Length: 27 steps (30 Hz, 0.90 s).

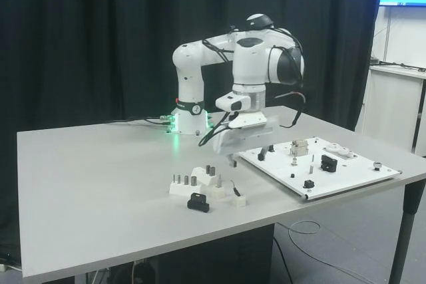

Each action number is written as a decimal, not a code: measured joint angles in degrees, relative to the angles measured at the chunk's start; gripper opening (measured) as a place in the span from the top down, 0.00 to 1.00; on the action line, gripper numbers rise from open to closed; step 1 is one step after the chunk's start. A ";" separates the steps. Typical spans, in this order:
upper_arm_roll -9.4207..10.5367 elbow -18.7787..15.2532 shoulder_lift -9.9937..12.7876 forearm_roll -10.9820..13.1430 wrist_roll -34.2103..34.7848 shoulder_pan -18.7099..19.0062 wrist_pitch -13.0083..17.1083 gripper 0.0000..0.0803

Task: Pick USB.

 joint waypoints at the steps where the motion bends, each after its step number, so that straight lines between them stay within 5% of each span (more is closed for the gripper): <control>1: 0.11 0.08 0.04 0.07 -0.13 -0.33 0.01 0.00; 15: 1.81 4.06 0.32 1.80 -0.24 -6.58 1.02 0.00; 27: 5.99 10.60 0.37 2.21 -1.57 -12.88 1.06 0.00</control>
